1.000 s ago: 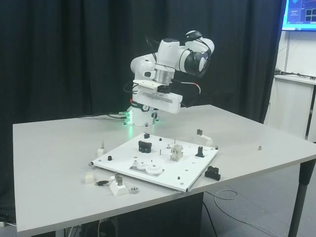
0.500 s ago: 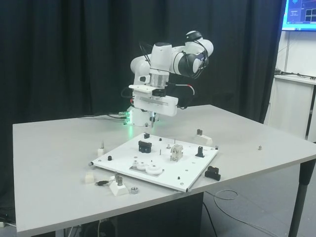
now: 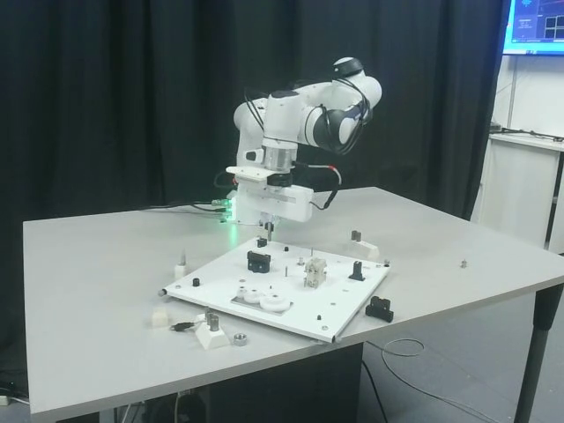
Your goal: Insert square peg 2.
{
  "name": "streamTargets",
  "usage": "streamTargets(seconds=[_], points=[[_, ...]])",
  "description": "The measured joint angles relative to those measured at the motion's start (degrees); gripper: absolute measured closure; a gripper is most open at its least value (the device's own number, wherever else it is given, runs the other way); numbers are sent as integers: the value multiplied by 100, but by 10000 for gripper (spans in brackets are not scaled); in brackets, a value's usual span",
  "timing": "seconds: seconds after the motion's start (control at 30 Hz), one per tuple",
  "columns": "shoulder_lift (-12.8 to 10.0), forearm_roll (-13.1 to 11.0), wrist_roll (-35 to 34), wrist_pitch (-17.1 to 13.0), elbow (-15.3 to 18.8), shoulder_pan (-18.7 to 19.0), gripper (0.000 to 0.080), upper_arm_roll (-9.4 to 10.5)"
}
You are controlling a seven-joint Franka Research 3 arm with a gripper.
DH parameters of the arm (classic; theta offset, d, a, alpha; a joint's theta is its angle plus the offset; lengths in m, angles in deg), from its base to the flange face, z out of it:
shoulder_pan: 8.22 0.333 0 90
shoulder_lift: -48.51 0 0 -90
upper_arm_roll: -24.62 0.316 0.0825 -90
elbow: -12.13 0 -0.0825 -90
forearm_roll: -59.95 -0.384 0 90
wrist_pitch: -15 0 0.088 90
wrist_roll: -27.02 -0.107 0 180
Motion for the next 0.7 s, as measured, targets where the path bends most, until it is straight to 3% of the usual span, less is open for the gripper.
streamTargets(seconds=[0.3,0.7], points=[[-11,-247,37,-83,1,-110,728,263],[-33,-418,37,-95,22,-103,728,450]])
